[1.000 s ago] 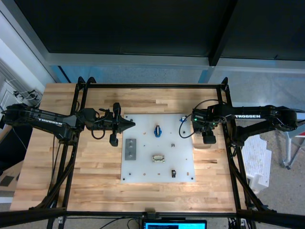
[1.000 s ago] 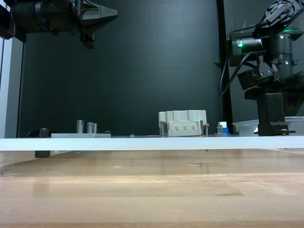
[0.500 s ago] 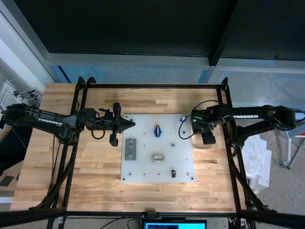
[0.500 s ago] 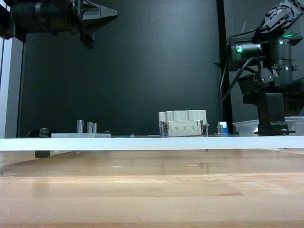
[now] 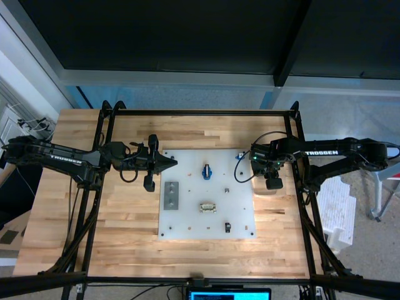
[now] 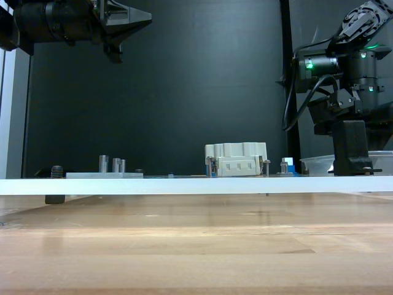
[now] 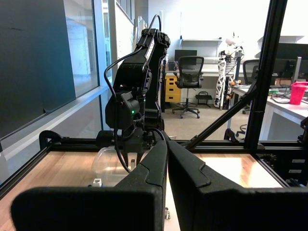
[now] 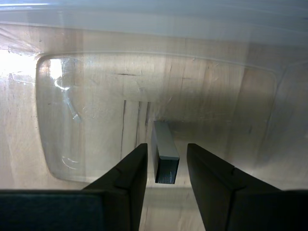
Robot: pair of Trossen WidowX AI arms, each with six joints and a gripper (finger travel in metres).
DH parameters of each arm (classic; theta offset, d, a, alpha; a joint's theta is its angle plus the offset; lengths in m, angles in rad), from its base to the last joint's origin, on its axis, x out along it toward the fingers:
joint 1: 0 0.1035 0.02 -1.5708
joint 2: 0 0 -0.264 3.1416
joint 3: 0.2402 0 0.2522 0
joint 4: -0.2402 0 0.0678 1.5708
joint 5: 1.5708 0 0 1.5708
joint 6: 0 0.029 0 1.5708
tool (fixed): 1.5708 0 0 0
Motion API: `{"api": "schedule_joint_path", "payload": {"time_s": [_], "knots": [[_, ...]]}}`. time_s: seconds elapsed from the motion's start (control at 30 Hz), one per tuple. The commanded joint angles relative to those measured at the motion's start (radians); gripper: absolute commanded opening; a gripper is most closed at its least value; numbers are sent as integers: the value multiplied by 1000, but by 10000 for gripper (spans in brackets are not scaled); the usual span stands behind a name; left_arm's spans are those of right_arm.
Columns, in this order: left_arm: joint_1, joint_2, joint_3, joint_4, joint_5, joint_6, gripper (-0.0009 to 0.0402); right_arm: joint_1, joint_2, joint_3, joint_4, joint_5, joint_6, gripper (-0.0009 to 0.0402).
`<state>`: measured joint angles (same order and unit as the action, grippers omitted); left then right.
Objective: Pick the 16mm bar and install on taskboard
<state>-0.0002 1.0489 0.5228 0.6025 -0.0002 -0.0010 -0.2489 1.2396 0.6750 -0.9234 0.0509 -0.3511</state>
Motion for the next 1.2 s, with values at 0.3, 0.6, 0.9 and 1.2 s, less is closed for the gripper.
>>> {"api": "schedule_joint_path", "payload": {"time_s": [0.3, 0.6, 0.9, 1.2], "knots": [[0, 0, 0, 0, 0, 0, 0, 0, -8, 2, 1, 2, -3, 5], [0, 0, 0, 0, 0, 0, 0, 0, -16, 67, -72, 2, -5, -1], [0, 0, 0, 0, 0, 0, 0, 4, -16, 244, -261, 1, 34, 0], [0, 0, 0, 0, 0, 0, 0, 27, -16, 400, -414, 1, 79, 0]]}}
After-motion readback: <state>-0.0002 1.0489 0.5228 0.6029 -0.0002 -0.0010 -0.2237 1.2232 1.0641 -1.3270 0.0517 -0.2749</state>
